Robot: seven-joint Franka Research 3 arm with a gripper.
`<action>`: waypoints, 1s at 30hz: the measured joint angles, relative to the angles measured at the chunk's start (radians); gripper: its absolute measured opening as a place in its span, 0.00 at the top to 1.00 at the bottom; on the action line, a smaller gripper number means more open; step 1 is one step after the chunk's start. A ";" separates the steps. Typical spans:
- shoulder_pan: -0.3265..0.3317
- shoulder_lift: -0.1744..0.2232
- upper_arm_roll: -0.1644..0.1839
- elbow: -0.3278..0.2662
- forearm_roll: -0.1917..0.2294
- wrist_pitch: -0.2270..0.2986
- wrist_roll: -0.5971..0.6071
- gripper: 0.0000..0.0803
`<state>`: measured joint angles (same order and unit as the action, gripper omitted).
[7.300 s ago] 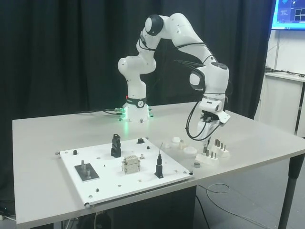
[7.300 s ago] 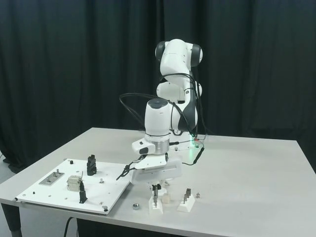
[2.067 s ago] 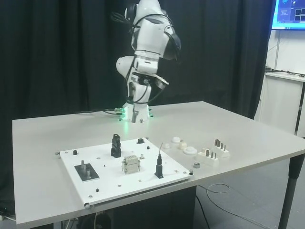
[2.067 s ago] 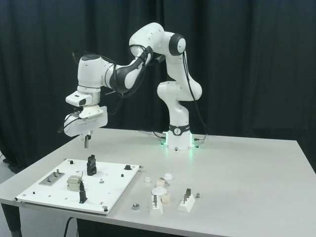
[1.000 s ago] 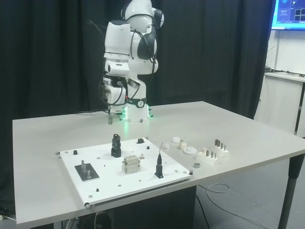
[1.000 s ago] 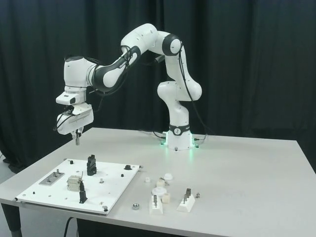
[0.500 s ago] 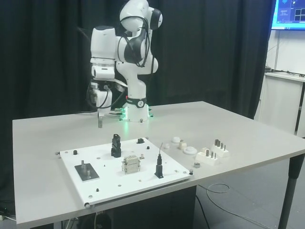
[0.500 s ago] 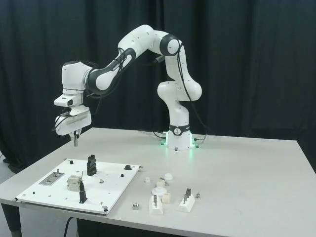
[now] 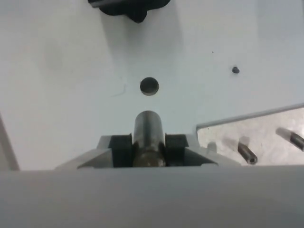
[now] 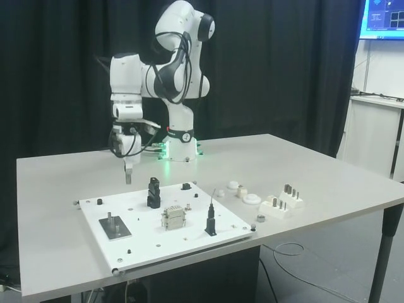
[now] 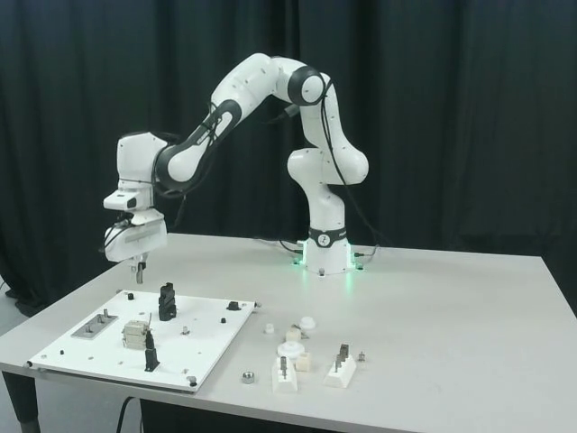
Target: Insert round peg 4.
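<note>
A grey round peg (image 9: pixel 148 124) stands upright between the black pads of my gripper (image 9: pixel 148 145), which is shut on it. In the wrist view a small round hole (image 9: pixel 149 86) in the white board (image 9: pixel 61 85) lies just ahead of the peg's tip. From the room, my gripper (image 10: pixel 128 169) hangs above the board's far left part (image 10: pixel 129 203), with the peg (image 10: pixel 128 177) pointing down and clear of the surface. The second room view shows my gripper (image 11: pixel 140 261) over the board's back edge (image 11: pixel 144 300).
A grey metal plate (image 9: pixel 259 137) with short pins (image 9: pixel 247 154) lies beside the hole; it also shows from the room (image 10: pixel 114 227). A black upright part (image 10: pixel 153 192) stands near my gripper. White peg holders (image 10: pixel 283 203) and small white discs (image 10: pixel 251 199) sit at the right.
The arm has swung from the peg holders across to the board's far left side, carrying the peg. In the last half second it moved further left and lower.
</note>
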<state>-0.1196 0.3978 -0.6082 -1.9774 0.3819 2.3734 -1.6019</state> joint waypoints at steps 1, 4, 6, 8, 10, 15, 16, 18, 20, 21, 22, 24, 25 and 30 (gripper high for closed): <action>0.000 0.008 0.000 -0.002 0.015 0.010 -0.012 0.82; 0.000 0.035 0.001 -0.004 0.054 0.036 -0.036 0.82; 0.000 0.051 0.001 -0.003 0.074 0.048 -0.046 0.82; 0.000 0.065 0.003 -0.003 0.089 0.059 -0.050 0.82; 0.000 0.076 0.006 -0.002 0.095 0.067 -0.050 0.82; 0.000 0.094 0.012 0.002 0.096 0.075 -0.050 0.82; 0.000 0.097 0.013 0.003 0.096 0.075 -0.050 0.82; 0.000 0.101 0.014 0.007 0.096 0.075 -0.049 0.82; 0.001 0.107 0.014 0.012 0.096 0.075 -0.047 0.82; 0.001 0.109 0.014 0.014 0.096 0.075 -0.046 0.82; 0.002 0.112 0.014 0.017 0.096 0.075 -0.045 0.82; 0.002 0.117 0.014 0.021 0.096 0.075 -0.040 0.82; 0.002 0.120 0.014 0.023 0.096 0.074 -0.036 0.82; 0.004 0.129 0.014 0.029 0.096 0.072 -0.027 0.82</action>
<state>-0.1158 0.5270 -0.5941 -1.9482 0.4777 2.4457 -1.6290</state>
